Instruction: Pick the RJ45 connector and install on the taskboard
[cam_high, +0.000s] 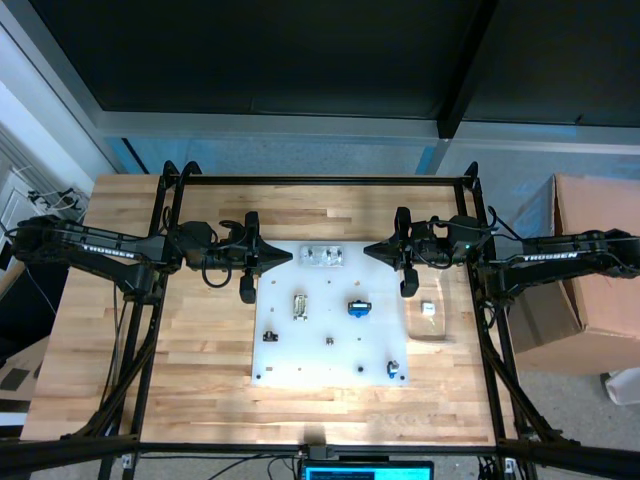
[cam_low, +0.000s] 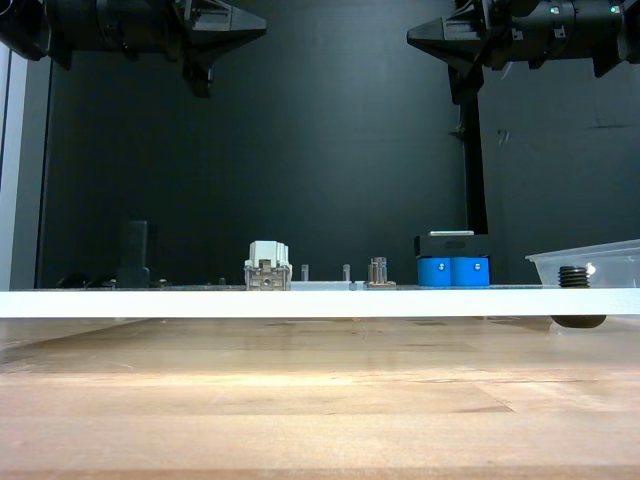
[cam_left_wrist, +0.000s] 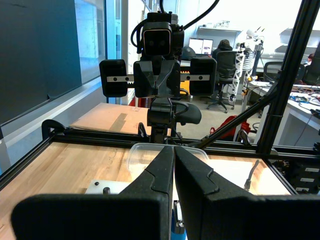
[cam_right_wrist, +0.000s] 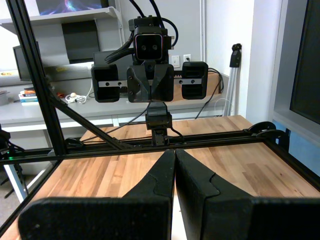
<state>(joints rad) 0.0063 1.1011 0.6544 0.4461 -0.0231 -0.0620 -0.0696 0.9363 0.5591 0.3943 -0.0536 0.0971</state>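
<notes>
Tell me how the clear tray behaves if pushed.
The tray looks like thin clear plastic, so probably light and apt to slide. Only a white block shows inside, so little weighs it down. Low and wide, it should not tip. The left gripper and right gripper hang shut above the board's far edge. I cannot place the connector.

left gripper (cam_high: 288, 257) aloft, right gripper (cam_high: 367, 250) aloft, jaws closed

Two arms in, so two hands: left hand (cam_high: 288, 257), right hand (cam_high: 367, 250). One bench (cam_high: 200, 380), one white board (cam_high: 300, 350). One clear tray (cam_high: 431, 338), one white block (cam_high: 428, 309). Blue pieces on the board: two, I think, blue jack (cam_high: 395, 371) and blue part (cam_high: 358, 308).
</notes>
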